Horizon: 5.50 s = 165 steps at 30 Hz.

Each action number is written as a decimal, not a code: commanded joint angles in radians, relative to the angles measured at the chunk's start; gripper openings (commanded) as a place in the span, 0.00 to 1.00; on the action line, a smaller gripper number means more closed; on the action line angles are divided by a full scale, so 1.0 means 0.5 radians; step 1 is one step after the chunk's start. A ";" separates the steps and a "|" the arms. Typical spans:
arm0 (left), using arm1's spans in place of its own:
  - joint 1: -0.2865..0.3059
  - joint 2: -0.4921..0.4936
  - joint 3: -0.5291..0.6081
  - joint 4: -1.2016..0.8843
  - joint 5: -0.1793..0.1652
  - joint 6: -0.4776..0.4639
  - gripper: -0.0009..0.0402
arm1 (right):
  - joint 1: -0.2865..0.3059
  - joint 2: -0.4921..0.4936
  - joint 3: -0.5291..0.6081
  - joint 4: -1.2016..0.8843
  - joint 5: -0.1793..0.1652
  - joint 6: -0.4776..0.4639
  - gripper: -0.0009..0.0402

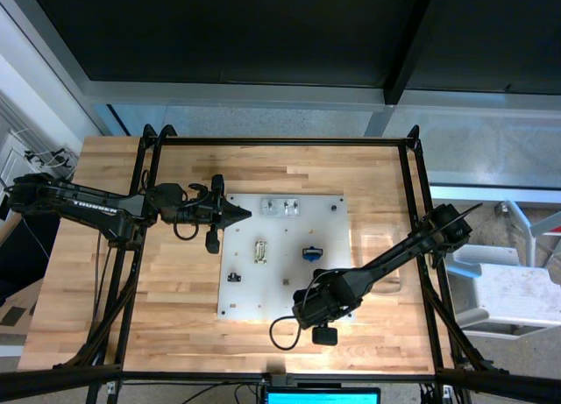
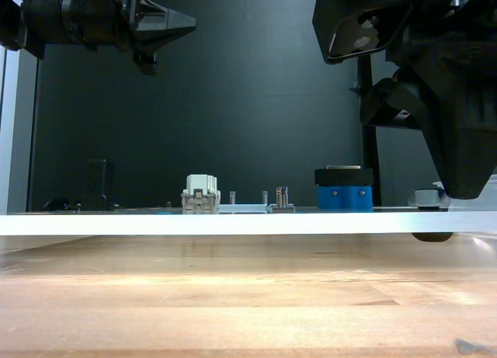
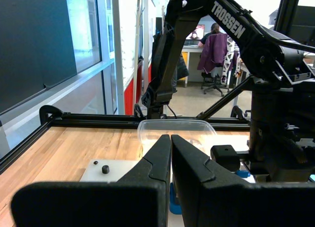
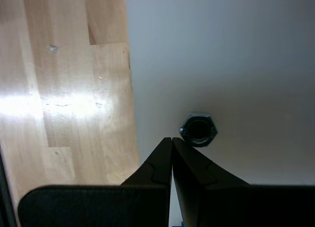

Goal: Unfasten the M12 fastener and place in the container

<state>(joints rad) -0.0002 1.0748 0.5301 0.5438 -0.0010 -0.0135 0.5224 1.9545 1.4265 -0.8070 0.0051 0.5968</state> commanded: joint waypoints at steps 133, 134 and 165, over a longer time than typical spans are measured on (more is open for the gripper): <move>0.001 0.001 0.000 0.001 0.000 0.001 0.02 | 0.002 0.000 0.012 -0.060 0.059 0.032 0.02; 0.000 0.001 0.000 0.001 0.000 0.001 0.02 | 0.002 0.000 0.012 -0.060 0.059 0.032 0.02; 0.000 0.001 0.000 0.001 0.000 0.001 0.02 | 0.005 -0.098 0.082 -0.163 -0.176 0.060 0.02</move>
<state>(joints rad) -0.0002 1.0752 0.5301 0.5438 -0.0013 -0.0132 0.5232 1.9011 1.4673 -0.9058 -0.0807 0.6323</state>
